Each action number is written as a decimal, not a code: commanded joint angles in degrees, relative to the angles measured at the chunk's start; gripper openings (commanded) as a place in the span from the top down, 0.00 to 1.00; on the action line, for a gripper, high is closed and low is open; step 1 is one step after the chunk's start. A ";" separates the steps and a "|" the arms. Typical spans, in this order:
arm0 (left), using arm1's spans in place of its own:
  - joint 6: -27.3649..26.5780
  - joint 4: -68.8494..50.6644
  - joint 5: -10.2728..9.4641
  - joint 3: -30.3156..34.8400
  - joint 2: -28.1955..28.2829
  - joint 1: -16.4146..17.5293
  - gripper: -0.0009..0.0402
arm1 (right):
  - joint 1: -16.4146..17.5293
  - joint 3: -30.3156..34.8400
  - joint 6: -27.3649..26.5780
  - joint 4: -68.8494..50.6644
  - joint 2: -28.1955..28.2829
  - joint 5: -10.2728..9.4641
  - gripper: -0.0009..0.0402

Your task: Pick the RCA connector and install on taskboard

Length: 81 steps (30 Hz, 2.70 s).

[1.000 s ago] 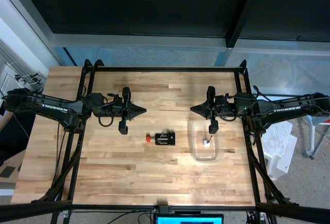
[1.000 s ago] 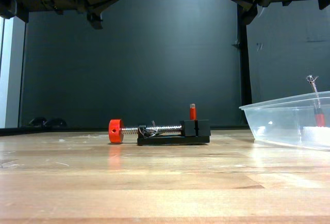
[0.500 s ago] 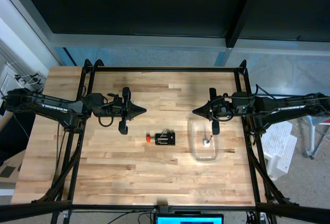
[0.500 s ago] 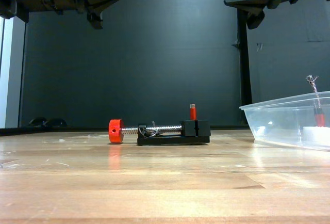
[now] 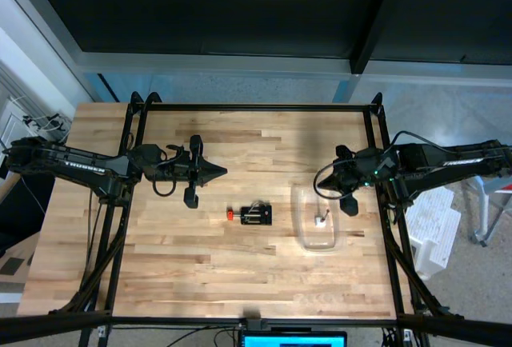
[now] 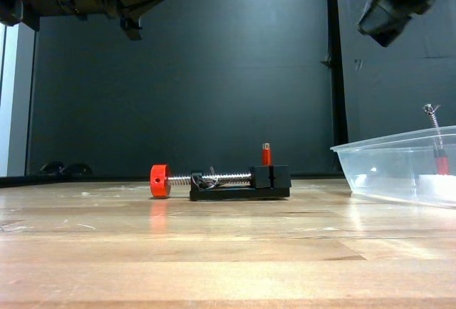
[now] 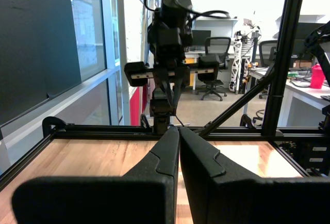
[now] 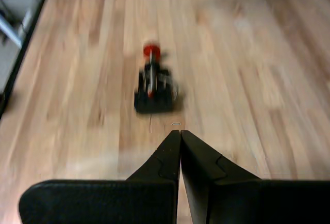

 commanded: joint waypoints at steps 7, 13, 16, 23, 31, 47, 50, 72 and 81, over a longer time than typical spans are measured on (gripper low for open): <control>0.00 0.00 0.02 0.02 0.00 0.00 0.98 | 4.09 0.17 1.62 -9.51 0.02 0.09 0.98; 0.00 0.00 0.02 0.02 0.00 0.00 0.98 | 6.25 0.17 3.04 -14.05 0.07 0.13 0.98; 0.00 0.00 0.02 0.02 0.00 0.00 0.98 | 6.93 0.17 3.26 -15.37 0.13 0.66 0.98; 0.00 0.00 0.02 0.02 0.00 0.00 0.98 | 8.35 0.09 3.58 -18.88 1.09 1.55 0.98; 0.00 0.00 0.02 0.02 0.00 0.00 0.98 | 8.87 -0.63 2.99 -19.15 2.64 1.55 0.95; 0.00 0.00 0.02 0.02 0.00 0.02 0.98 | 10.47 -4.98 3.69 -13.51 7.02 1.33 0.67; 0.00 0.00 0.02 0.02 0.00 0.00 0.98 | 10.99 -5.86 4.59 -12.41 7.78 1.53 0.67; 0.00 0.00 0.02 0.02 0.00 0.00 0.98 | 13.73 -11.19 6.40 -1.46 12.50 1.60 0.58; 0.00 0.00 0.02 0.02 -0.02 0.02 0.98 | 14.47 -13.14 7.43 2.36 13.05 4.22 0.58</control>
